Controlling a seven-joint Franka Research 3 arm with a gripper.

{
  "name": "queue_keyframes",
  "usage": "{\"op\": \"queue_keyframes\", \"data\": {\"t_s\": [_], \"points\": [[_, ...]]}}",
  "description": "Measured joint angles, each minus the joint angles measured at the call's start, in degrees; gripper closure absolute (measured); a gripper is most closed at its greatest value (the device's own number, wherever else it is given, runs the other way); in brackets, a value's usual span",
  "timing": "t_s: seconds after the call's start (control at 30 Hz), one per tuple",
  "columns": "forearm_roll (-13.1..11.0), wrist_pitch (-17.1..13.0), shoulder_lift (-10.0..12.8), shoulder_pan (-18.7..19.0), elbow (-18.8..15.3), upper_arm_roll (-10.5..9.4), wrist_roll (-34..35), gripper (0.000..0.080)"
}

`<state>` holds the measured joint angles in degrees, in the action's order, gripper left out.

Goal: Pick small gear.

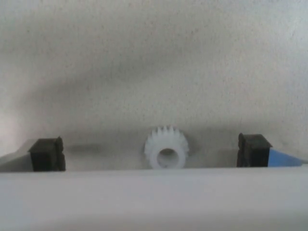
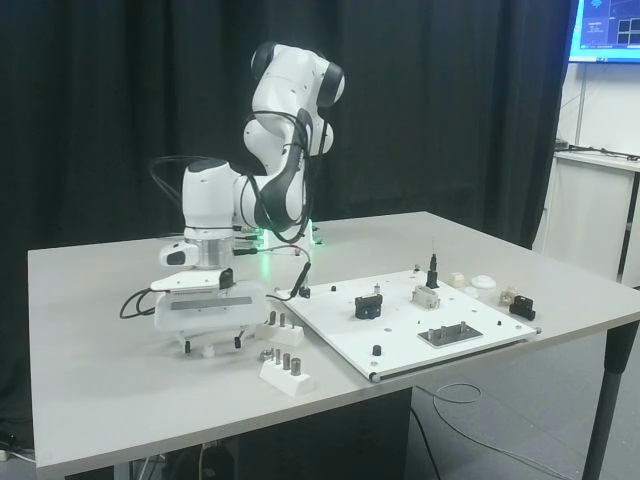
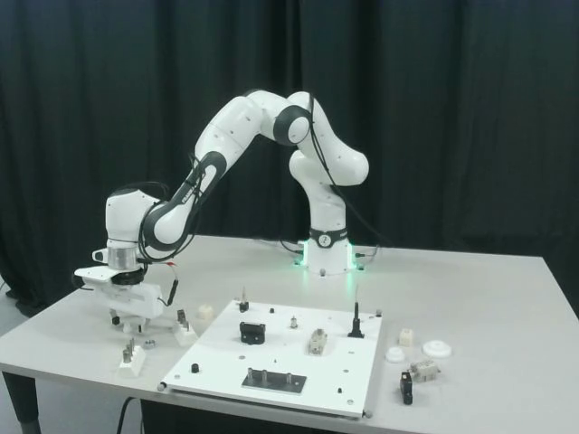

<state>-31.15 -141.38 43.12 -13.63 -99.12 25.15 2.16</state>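
While the arm bends low over the table's near-left area, you have the gripper hanging just above the surface with its two black fingertips spread wide apart, one on each side of the small gear. Gear: one, white, toothed, with a round bore, lying on the grey table between the tips and touching neither. In the first room view you find it as a small white piece under the hand, between the two tips.

Count around it: two white holder blocks, one just beside the hand and one nearer the table edge, each carrying grey pegs; three show on the nearer block, and you cannot count the other's with certainty.

One white assembly board lies to the right of these, carrying several small black and grey fixtures. Beyond the board's far end you see two white round parts and a few small fixtures loose on the table; their kinds are too small to tell.
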Motion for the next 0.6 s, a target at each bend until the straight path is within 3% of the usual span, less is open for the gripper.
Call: {"op": "queue_keyframes", "data": {"t_s": [0.23, 0.27, 0.43, 0.47, 0.6], "points": [[-0.5, 0.0, 0.0, -0.1, 0.0, 0.00, 0.0, 0.0003], [-0.6, 0.0, 0.0, -0.1, 0.0, 0.00, 0.0, 0.0098], [-1.2, 0.0, 0.1, -0.1, 0.0, 0.06, 0.0, 0.0098], [-1.2, 0.0, 0.1, -0.1, 0.0, 0.07, 0.0, 0.0280], [-1.4, -0.1, 0.1, -0.1, 0.0, 0.07, 0.0, 0.0280]]}}
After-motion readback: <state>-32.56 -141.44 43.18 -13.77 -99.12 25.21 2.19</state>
